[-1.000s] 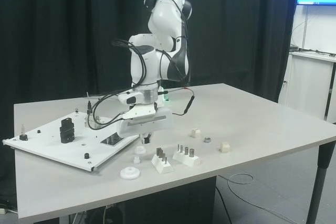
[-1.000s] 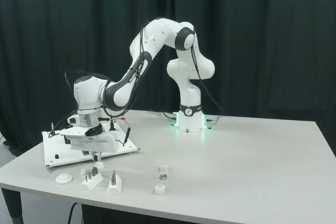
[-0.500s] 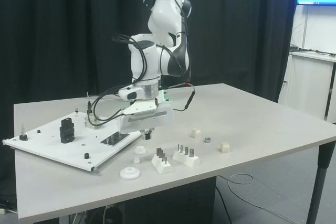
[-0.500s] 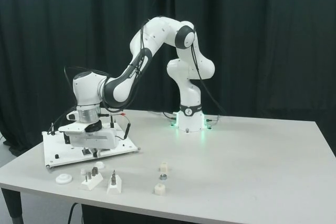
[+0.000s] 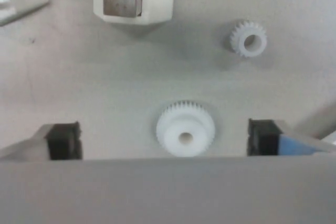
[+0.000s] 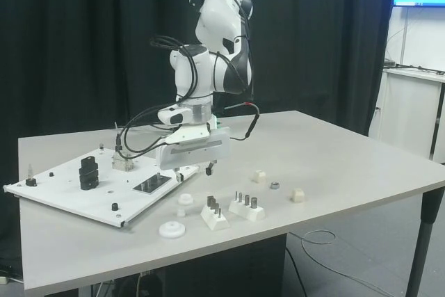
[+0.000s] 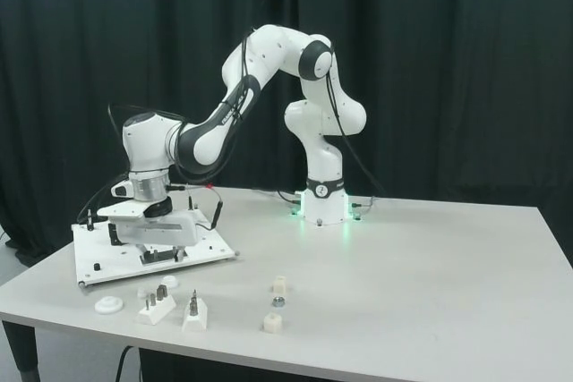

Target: Pick medium gear.

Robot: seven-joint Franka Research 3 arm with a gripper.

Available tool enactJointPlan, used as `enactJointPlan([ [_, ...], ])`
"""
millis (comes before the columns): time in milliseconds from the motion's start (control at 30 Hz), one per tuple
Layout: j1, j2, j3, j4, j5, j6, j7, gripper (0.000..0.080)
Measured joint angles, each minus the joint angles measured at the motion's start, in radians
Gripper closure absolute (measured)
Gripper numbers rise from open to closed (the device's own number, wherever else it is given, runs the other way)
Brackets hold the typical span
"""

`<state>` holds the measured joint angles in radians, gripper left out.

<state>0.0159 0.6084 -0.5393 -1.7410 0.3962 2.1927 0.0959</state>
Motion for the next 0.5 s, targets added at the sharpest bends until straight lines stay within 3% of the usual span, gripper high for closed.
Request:
enactJointPlan([
  [100,0.001,-0.003,-0.003,0.0,-0.014,-0.003,0.0,0.0492],
  [133,0.001,-0.004,-0.004,0.0,-0.017,-0.004,0.0,0.0046],
  [500,0.001,-0.004,-0.012,-0.011,-0.04,-0.02,0.0,0.0013],
])
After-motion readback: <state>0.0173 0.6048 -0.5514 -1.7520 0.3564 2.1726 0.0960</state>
